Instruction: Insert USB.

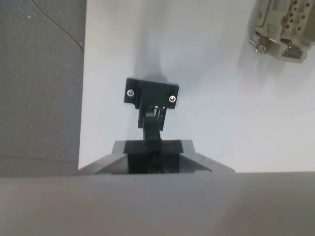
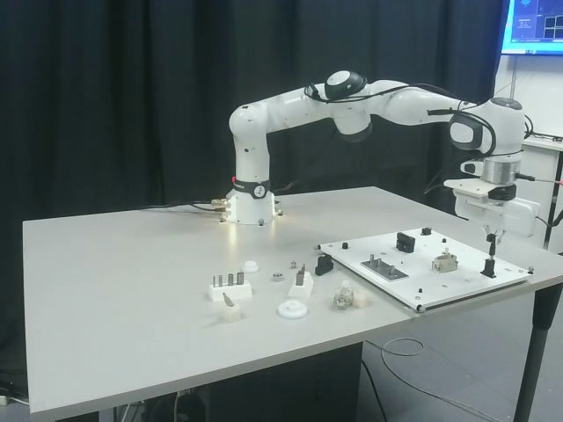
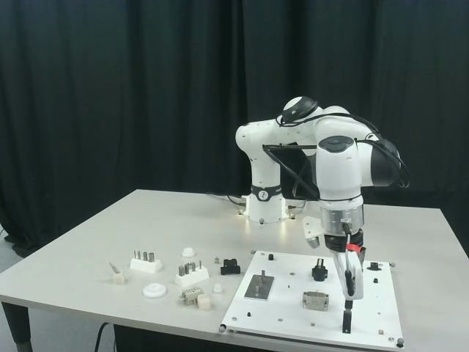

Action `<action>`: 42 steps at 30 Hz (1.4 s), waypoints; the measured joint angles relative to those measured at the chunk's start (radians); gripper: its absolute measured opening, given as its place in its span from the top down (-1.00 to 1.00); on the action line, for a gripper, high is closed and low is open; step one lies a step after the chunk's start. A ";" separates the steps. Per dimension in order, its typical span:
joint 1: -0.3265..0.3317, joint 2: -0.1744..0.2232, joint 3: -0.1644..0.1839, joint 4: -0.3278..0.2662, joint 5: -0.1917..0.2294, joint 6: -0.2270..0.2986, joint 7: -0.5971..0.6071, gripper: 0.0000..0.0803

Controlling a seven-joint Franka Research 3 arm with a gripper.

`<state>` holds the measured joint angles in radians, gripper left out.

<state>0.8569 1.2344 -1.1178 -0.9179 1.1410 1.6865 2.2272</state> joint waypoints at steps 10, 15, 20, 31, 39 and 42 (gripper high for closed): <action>-0.004 0.000 -0.002 0.000 0.000 -0.006 0.000 0.87; -0.004 -0.001 -0.002 0.000 0.001 -0.010 0.000 0.87; -0.003 -0.001 -0.002 0.000 0.005 -0.016 0.000 0.87; 0.001 -0.001 -0.001 0.001 0.012 -0.022 0.008 0.87; -0.002 -0.001 -0.008 0.001 0.010 -0.021 0.018 0.87; -0.004 -0.001 -0.016 0.001 0.009 -0.021 0.018 0.87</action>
<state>0.8533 1.2334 -1.1340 -0.9172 1.1504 1.6660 2.2455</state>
